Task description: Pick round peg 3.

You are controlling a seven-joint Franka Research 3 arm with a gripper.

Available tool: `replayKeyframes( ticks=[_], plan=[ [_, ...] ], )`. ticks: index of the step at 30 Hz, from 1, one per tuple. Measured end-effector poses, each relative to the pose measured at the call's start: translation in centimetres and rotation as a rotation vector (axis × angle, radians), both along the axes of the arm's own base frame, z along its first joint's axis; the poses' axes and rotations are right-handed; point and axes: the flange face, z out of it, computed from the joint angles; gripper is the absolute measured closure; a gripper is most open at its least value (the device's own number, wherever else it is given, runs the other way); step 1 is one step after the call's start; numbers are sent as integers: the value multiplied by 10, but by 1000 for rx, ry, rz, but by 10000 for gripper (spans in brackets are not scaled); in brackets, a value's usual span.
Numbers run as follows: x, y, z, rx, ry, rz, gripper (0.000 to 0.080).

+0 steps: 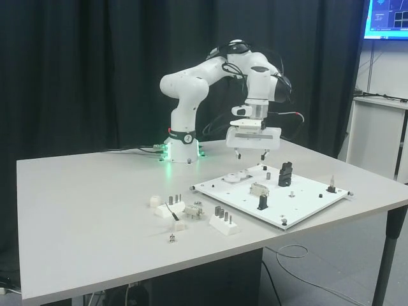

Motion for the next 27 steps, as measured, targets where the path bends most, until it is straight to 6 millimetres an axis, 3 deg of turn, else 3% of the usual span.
replayKeyframes(
  ticks=[14, 27],
  plan=[
    [4, -9, 4, -10, -8, 8, 3],
    [9, -30, 14, -44, -24, -27, 3]
  ],
)
